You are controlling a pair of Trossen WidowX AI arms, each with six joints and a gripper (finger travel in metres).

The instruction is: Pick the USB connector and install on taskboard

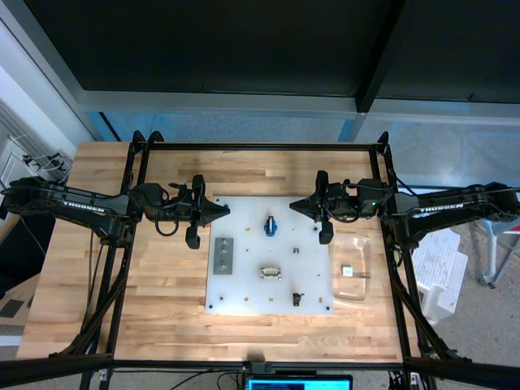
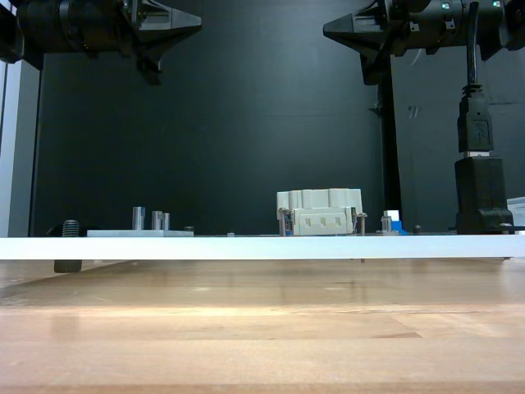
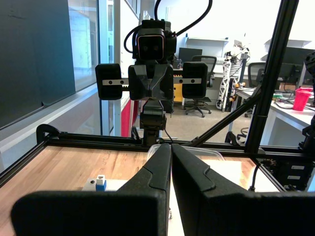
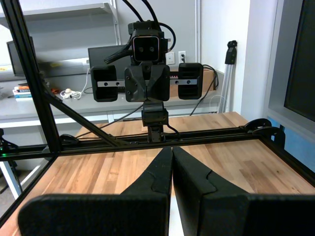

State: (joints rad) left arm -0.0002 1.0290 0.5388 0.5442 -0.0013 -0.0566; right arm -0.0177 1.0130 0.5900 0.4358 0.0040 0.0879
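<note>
left gripper (image 1: 226, 212), right gripper (image 1: 292, 205): closed, high above taskboard (image 1: 244, 276)

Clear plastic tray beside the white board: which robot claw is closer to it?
Right. The right gripper, shut, hovers above the far right part of the white square taskboard, close to the clear plastic tray; the left gripper, shut, hovers over the board's far left corner, farther off.

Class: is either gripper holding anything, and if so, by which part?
Nothing is held. The left gripper and right gripper are both shut and empty, raised near the taskboard's far edge.
</note>
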